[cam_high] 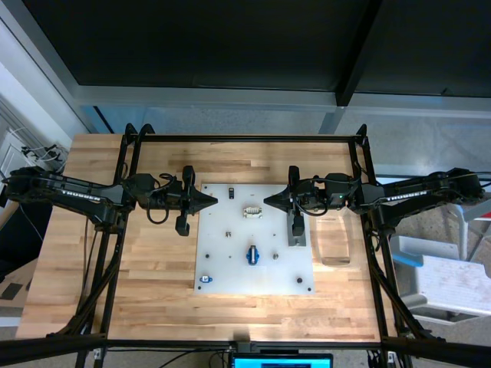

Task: Pick the 16mm cylinder and place it in the container

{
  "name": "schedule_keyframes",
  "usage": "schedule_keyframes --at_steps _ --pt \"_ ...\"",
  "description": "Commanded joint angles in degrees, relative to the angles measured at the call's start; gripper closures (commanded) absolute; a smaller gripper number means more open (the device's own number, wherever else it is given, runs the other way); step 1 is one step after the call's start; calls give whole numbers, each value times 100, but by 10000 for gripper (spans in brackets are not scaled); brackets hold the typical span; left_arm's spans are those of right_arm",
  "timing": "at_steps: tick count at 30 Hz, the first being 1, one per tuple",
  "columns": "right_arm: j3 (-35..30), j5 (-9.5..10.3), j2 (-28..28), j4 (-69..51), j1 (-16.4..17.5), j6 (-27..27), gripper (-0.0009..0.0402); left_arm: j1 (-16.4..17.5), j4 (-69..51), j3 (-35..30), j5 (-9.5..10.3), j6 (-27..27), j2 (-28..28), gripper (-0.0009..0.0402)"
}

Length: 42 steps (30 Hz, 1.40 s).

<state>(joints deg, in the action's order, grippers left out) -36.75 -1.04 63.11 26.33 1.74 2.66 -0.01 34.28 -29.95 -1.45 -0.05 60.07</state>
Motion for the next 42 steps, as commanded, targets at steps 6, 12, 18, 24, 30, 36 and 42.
schedule_keyframes --at_steps 6,12,18,24,30,36,42 --pt "-2 2 0 13 4 4 393 0 0 0 -2 2 4 393" --pt "-83 4 0 7 2 153 393 2 0 0 -2 2 4 393" --pt "-365 4 0 -601 4 157 393 0 0 0 -2 2 4 393" --pt "-935 2 13 -2153 7 177 393 0 0 0 -2 2 4 393" --pt "-1456 17 13 -3560 13 247 393 0 2 0 -2 2 4 393" --pt "-1891 20 35 -4662 20 389 393 2 0 0 -2 2 4 393" --pt "-2356 46 203 -5641 28 439 393 0 0 0 -2 2 2 393"
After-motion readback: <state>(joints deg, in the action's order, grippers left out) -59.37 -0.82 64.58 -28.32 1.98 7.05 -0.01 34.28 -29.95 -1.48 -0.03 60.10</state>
